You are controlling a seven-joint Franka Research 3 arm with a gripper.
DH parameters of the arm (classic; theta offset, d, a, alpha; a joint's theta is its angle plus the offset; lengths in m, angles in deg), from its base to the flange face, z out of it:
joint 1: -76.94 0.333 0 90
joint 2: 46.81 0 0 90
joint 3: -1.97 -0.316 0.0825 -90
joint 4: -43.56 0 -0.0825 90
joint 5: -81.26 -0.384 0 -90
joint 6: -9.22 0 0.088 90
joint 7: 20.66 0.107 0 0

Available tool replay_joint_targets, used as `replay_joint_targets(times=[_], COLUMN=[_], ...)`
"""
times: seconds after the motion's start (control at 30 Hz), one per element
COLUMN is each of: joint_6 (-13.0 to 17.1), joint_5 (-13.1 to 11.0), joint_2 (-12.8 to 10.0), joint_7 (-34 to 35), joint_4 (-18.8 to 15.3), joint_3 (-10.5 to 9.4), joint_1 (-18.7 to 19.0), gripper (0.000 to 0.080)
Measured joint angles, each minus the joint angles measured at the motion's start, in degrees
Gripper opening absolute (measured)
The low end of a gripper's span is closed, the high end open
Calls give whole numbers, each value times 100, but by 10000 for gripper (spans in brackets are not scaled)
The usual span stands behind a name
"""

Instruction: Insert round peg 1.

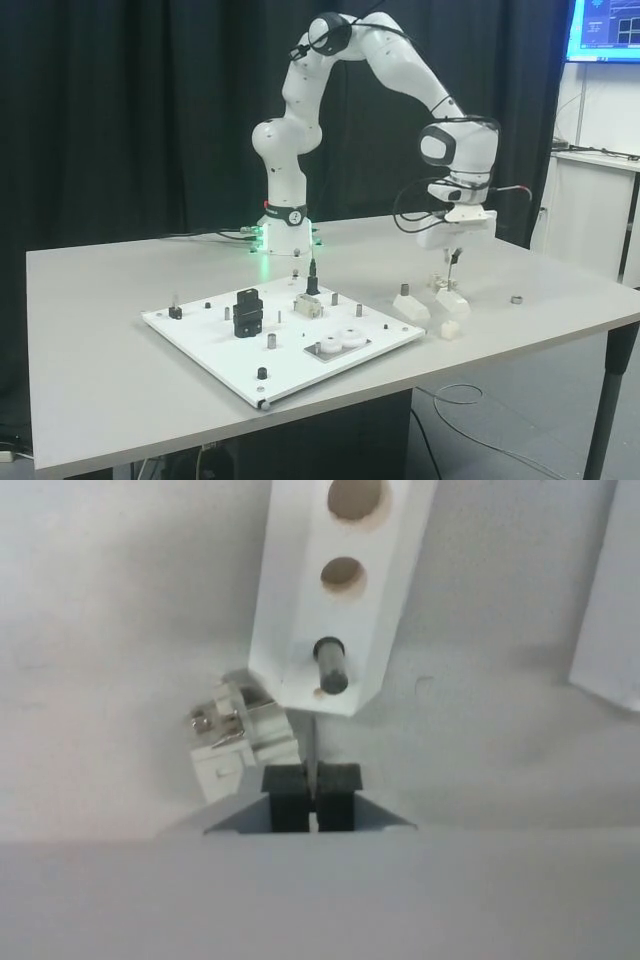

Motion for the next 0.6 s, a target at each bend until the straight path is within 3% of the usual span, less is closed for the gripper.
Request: replay_joint_targets(times=[0.6], joint_6=[-111], joint_5=[34], joint_2=[270], joint_7=[-49], joint_4=[5], joint_3=[75], joint_1=[-7], gripper=[12])
